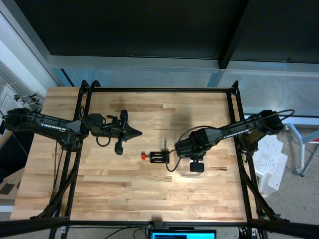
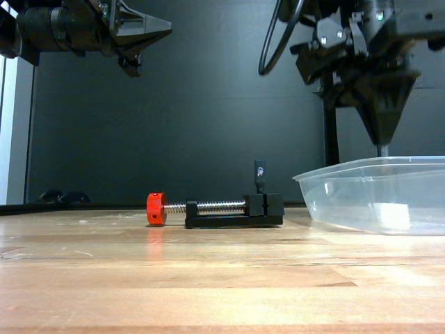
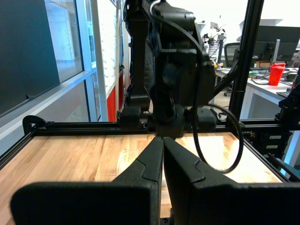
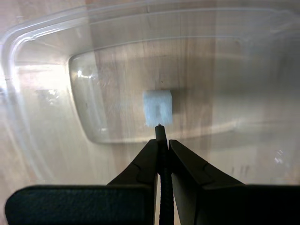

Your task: Pick the USB-C connector and install on taskboard

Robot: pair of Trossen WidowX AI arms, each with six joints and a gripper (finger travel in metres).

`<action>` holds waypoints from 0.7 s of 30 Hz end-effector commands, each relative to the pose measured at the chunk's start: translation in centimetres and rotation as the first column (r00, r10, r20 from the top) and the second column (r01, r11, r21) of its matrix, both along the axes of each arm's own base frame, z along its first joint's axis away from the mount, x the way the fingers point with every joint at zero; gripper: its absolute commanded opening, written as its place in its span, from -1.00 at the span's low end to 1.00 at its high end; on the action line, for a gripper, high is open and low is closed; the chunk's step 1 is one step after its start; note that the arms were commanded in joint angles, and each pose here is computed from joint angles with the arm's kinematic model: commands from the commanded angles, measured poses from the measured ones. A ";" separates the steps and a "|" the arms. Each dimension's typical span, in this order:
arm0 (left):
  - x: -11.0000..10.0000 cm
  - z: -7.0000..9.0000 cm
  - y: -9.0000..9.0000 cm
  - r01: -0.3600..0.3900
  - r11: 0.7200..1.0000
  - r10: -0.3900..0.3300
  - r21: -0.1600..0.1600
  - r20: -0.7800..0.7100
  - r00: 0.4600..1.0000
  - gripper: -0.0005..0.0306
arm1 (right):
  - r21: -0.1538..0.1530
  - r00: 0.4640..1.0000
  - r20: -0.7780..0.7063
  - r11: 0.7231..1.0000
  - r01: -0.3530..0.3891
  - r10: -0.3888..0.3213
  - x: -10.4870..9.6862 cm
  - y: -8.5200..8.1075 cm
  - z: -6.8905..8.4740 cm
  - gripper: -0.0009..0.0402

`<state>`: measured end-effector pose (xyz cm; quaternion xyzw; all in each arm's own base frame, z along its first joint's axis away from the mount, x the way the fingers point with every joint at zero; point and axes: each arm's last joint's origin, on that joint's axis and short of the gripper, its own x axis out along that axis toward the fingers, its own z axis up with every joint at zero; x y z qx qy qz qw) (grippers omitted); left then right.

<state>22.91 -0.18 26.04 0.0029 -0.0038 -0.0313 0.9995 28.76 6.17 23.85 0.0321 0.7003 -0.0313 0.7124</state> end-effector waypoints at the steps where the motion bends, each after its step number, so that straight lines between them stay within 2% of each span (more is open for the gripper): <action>1: 0.0 0.0 0.0 0.000 1.000 0.000 0.000 0.001 1.000 -0.96 | 0.001 1.000 0.006 1.000 -0.001 0.001 -0.2 0.0 1.2 -0.96; 10: 0.0 0.0 0.0 0.000 1.000 0.000 0.000 0.001 1.000 -0.96 | 0.007 0.999 0.051 1.000 -0.005 0.004 -0.9 -0.2 4.1 -0.96; 21: 0.0 0.0 0.0 0.000 1.000 0.000 0.000 0.001 1.000 -0.96 | 0.000 1.000 0.024 1.000 -0.017 0.017 -1.8 -0.4 4.5 -0.96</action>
